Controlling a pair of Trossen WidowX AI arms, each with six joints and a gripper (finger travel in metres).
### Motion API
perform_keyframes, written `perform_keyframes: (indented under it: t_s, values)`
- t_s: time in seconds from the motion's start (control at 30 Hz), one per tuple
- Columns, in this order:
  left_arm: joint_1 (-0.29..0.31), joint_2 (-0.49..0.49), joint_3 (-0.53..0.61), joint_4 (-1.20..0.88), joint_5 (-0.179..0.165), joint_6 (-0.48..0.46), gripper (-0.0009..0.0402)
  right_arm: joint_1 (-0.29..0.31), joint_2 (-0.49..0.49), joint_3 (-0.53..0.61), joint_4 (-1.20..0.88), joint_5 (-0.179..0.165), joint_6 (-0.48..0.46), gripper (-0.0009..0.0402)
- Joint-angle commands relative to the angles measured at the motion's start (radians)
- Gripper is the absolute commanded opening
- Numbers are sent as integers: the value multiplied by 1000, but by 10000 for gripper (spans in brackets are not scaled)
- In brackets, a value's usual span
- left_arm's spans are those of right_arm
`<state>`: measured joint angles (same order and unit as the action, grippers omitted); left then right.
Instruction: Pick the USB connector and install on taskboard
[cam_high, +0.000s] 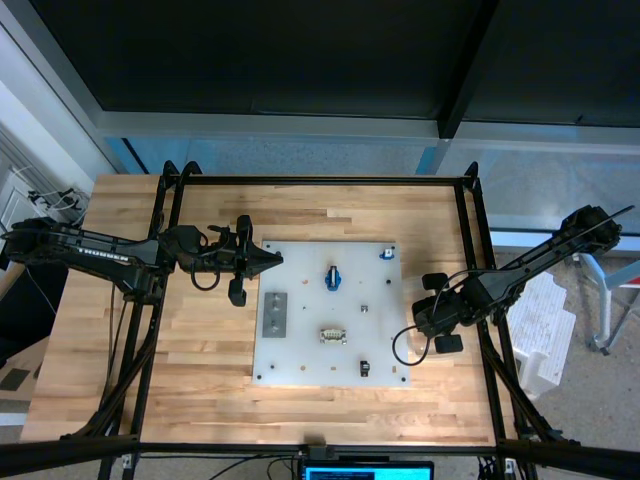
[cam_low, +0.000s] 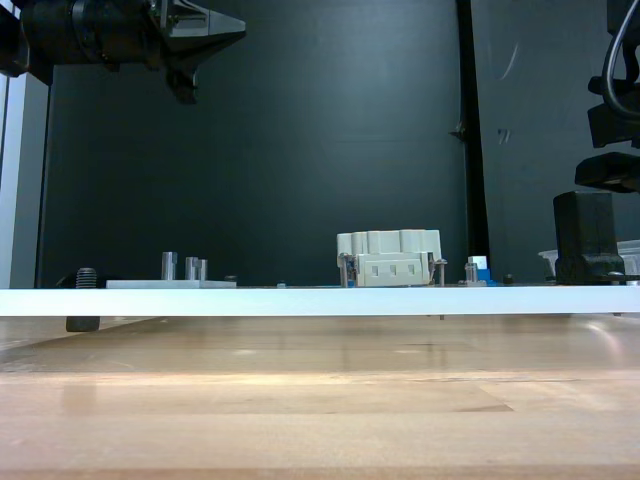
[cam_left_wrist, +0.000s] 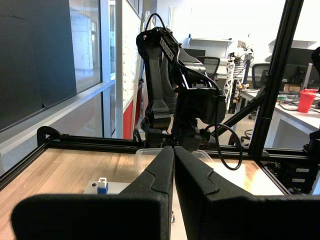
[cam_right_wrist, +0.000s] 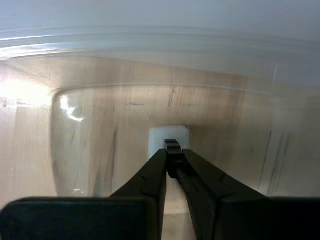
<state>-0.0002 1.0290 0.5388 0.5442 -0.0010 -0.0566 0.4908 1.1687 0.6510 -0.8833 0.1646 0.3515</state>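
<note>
My right gripper (cam_right_wrist: 171, 159) points down into a clear plastic tray (cam_right_wrist: 56, 150), just off the right edge of the taskboard (cam_high: 300, 350). Its fingers are shut on the USB connector (cam_right_wrist: 172, 146), a tiny dark plug right in front of a small white square block (cam_right_wrist: 159, 137). From above, the right gripper (cam_high: 425, 318) hides the plug. My left gripper (cam_left_wrist: 173, 148) is shut and holds nothing. It hangs high over the board's left edge, as the high view shows the left gripper (cam_high: 276, 260) pointing right.
On the white board stand a blue fitting (cam_high: 333, 278), a grey block (cam_high: 274, 314), a beige connector (cam_high: 333, 336) and a small dark part (cam_high: 366, 368). A black frame (cam_high: 470, 250) rings the wooden table (cam_high: 180, 350).
</note>
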Motion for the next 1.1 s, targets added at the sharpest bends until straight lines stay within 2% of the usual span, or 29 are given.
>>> perform_keyframes:
  t_s: [0.03, 0.1, 1.1]
  values:
    - [0, 0, 0, 0, 0, 0, 0, 1, -4, 2, -1, 0, -1, 10]
    - [0, 0, 0, 0, 0, 0, 0, 1, -8, 2, -2, -2, -1, -1]
    - [0, 0, 0, 0, 0, 0, 0, 12, -83, 21, -51, 0, -1, 0]
